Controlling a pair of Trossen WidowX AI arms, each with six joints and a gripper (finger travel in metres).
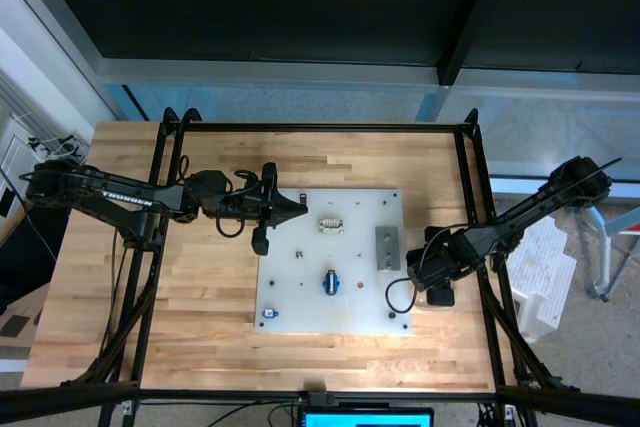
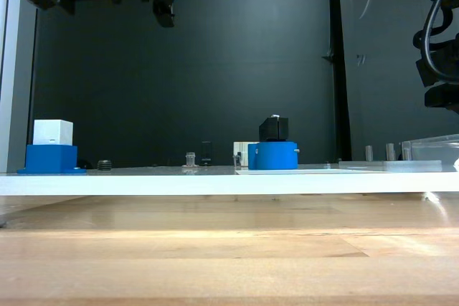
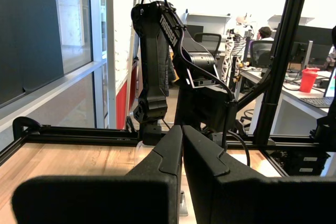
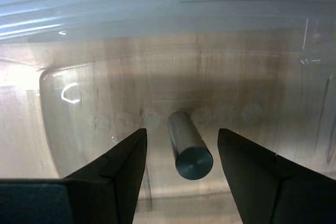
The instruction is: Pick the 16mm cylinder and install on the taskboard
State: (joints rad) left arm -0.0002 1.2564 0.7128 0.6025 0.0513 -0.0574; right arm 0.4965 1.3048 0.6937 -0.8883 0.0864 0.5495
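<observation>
Silver 16mm cylinder (image 4: 186,142) lies inside the wide-open right gripper (image 4: 181,132) beside the taskboard (image 1: 300,297) at its right edge, while the left gripper (image 3: 181,128), pinched together, hovers over its far left corner.

Your wood counter (image 1: 150,327) sits inside a black frame (image 1: 320,128), dark panel (image 2: 251,55) behind. Beyond: glass partition (image 3: 73,24), office desk (image 3: 296,92), mesh chair (image 3: 261,53), bright light.

Wooden table (image 1: 200,337), black frame (image 1: 320,128) standing on it; clear plastic tray (image 4: 252,72) near its right edge; lit screen (image 1: 366,417) at near edge.
</observation>
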